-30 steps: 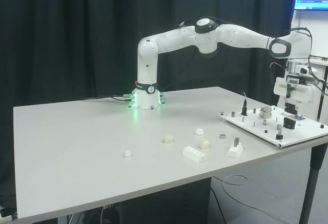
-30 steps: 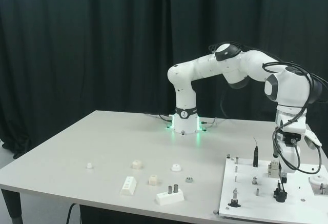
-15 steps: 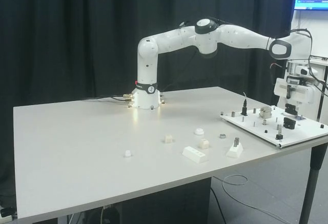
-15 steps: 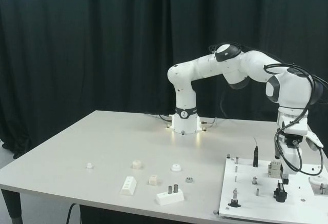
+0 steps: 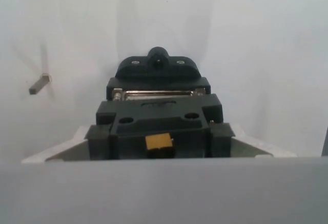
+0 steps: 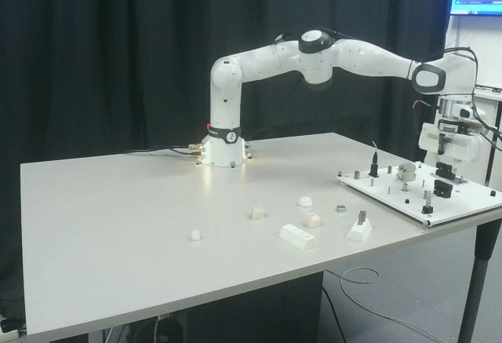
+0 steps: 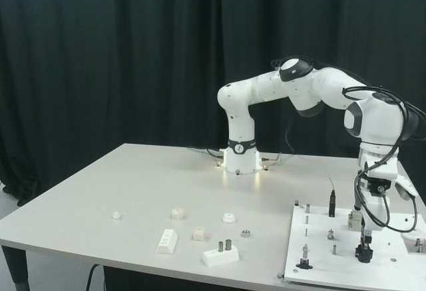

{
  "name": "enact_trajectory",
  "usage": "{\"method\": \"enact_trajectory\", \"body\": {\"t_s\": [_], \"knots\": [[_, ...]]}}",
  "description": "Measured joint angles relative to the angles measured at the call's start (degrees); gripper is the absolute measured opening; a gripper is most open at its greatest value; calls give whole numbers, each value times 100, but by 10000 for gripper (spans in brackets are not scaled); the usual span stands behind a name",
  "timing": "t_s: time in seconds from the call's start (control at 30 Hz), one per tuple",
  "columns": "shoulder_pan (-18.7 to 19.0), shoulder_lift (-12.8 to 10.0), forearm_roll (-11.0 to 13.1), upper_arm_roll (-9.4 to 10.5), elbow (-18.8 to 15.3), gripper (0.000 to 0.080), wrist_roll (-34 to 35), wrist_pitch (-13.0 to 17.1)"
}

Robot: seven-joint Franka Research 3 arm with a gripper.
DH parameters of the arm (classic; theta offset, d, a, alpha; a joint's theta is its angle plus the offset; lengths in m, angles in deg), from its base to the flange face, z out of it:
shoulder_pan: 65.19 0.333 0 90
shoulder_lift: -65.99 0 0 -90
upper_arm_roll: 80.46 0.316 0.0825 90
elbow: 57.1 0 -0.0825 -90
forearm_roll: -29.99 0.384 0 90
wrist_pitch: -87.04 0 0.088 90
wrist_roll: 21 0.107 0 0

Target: Insert D-SUB.

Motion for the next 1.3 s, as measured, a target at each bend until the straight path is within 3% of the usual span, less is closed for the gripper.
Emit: {"method": "enact_trajectory", "body": {"t_s": [1.3], "knots": [[-112, -8, -46, 194, 58, 386, -66, 136]]}}
